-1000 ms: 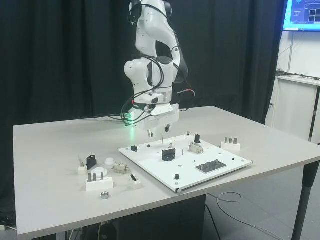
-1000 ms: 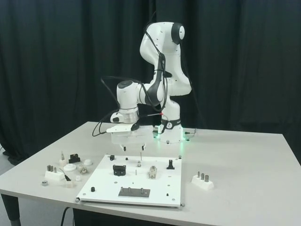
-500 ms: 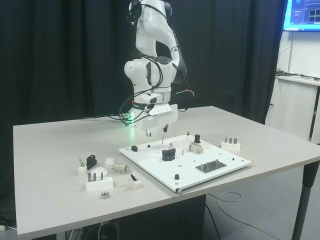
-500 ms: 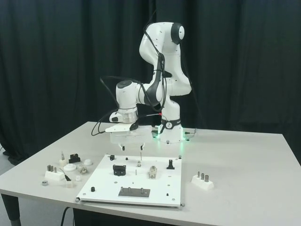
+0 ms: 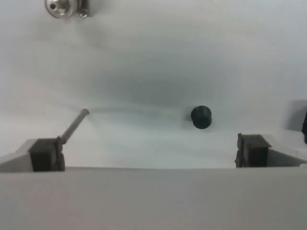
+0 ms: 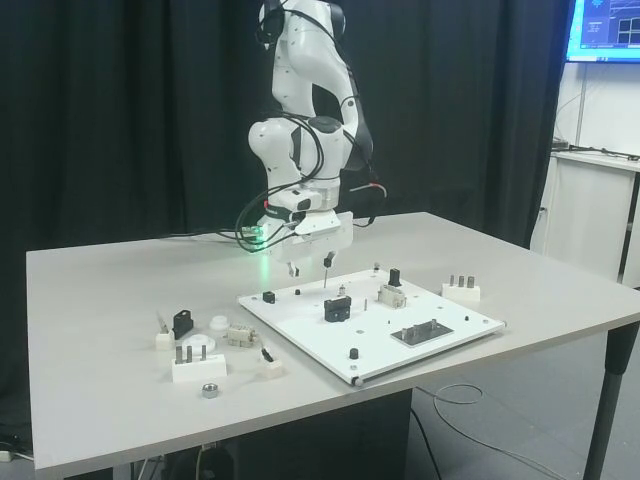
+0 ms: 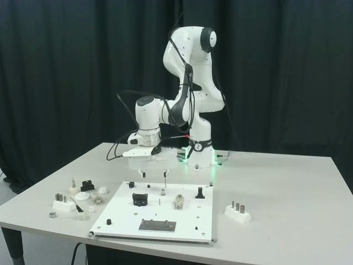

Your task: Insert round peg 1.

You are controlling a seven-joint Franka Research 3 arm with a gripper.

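- Looking down past the fingertips in the wrist view, you saw the gripper with its fingers spread wide and nothing pinched between them. Round peg 1, a thin grey pin, slanted out from beside one finger over the white board, well apart from the black knob. You could not tell what held it there.
- In the first room view, the gripper had risen over the last second and hung clear above the far edge of the board. The peg showed as a thin line under one finger, and it had gone up with the hand rather than staying in a hole.
- In the second room view, the gripper likewise sat higher than a second earlier, with the peg dangling below one finger above the board. You should have judged the insertion as not done: the peg was off the board and loosely carried, so it could have dropped or tilted.
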